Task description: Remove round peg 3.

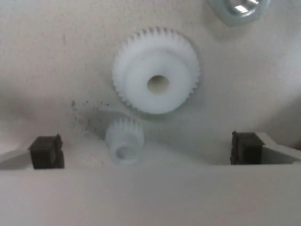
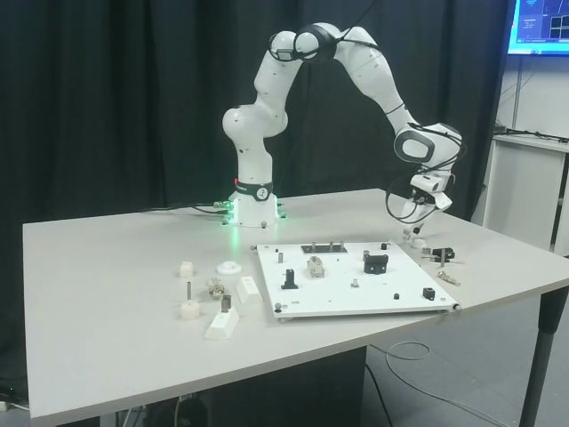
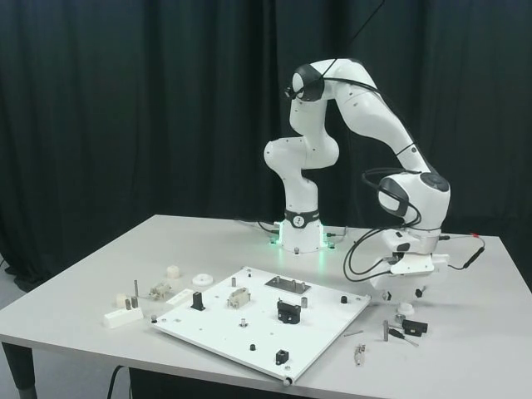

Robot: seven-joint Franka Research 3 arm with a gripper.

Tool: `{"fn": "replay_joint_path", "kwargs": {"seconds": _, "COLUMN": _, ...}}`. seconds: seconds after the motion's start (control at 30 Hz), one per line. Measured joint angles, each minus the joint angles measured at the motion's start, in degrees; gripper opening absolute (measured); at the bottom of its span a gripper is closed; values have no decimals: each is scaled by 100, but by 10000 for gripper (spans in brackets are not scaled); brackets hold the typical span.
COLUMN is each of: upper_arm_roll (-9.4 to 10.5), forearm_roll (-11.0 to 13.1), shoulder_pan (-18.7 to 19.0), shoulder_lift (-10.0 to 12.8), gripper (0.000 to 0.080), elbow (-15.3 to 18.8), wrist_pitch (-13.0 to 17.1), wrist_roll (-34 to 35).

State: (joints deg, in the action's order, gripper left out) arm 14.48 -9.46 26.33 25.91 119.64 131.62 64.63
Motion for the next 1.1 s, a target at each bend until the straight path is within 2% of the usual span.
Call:
{"fn": "replay_joint_path", "kwargs": {"seconds": 0.03, "upper_arm_roll": 0, "forearm_roll": 0, "shoulder_pan": 1, "shoulder_lift": -2, "gripper": 795, "elbow": -28, "wrist_pitch": -53, "wrist_roll": 0}}
{"fn": "replay_joint_path", "kwargs": {"seconds": 0.47, "upper_arm_roll": -6, "forearm_roll": 0, "shoulder_pan": 30, "shoulder_lift": -12, "gripper": 800, "elbow": -297, "wrist_pitch": -505, "wrist_roll": 0}}
{"fn": "replay_joint_path", "kwargs": {"seconds": 1.1, "upper_arm_roll": -31, "forearm_roll": 0, "shoulder_pan": 48, "shoulder_lift": -12, "gripper": 800, "elbow": -340, "wrist_pitch": -564, "wrist_roll": 0}}
